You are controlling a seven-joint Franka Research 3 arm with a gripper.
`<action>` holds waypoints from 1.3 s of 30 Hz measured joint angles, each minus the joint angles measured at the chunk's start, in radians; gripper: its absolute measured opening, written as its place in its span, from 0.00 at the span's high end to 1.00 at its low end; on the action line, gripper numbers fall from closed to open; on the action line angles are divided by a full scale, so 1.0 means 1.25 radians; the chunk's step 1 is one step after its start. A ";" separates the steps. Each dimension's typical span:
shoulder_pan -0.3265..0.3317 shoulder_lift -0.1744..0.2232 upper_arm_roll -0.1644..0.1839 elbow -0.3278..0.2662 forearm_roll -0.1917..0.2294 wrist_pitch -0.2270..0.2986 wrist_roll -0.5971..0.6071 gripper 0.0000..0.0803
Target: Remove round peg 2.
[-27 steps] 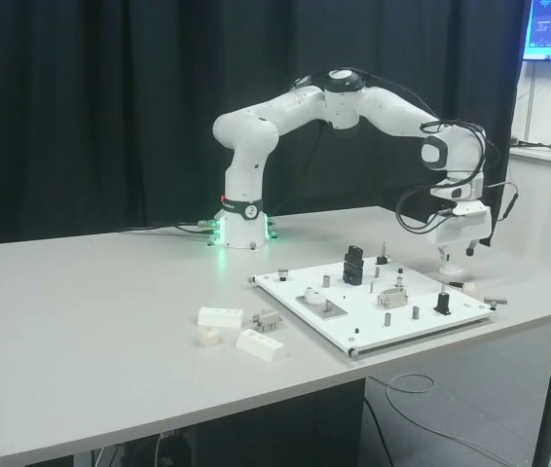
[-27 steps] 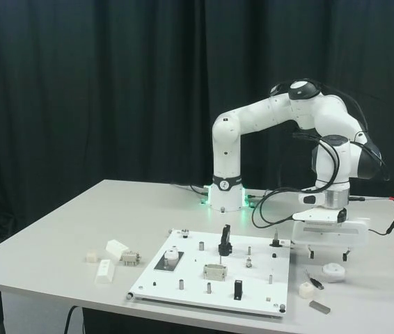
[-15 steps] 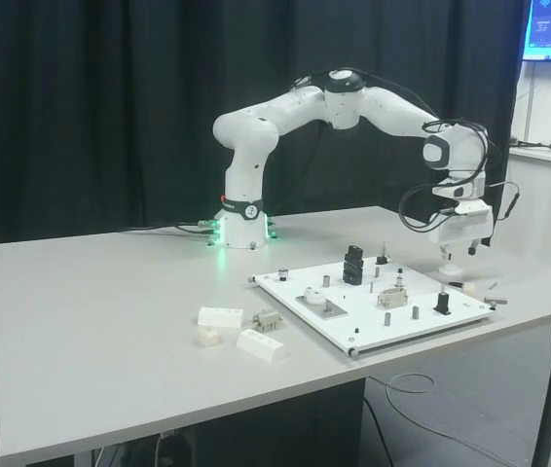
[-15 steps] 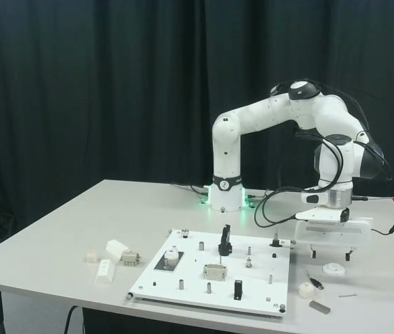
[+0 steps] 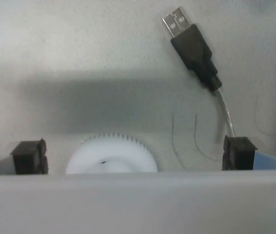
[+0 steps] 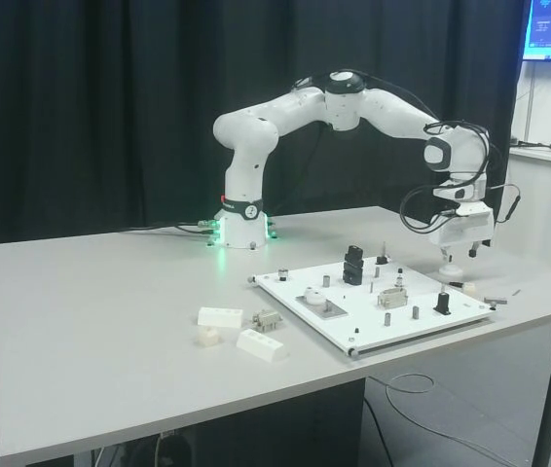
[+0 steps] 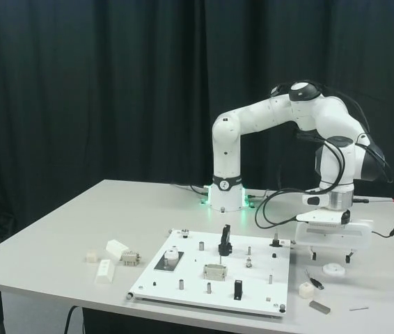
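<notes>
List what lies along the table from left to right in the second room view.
Small white block → long white block → white board → black plug → white gear, under the gripper.

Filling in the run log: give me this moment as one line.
gripper: open, empty | above: white gear on grey table | beside gear: USB plug | location: off white board | peg: not held

Matt grey table [image 5: 79, 48], faintly scratched; toothed white plastic gear [image 5: 111, 155] (smooth face); USB plug [image 5: 192, 45] with shiny metal tip and matt black plastic body.
</notes>
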 joint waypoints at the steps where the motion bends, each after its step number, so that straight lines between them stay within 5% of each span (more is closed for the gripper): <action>1: 0.000 0.000 0.001 0.000 0.000 0.001 0.000 0.00; 19: -0.003 0.000 0.003 0.000 -0.003 0.010 0.000 0.00; 39: -0.047 0.000 -0.013 0.005 -0.054 0.043 -0.036 0.00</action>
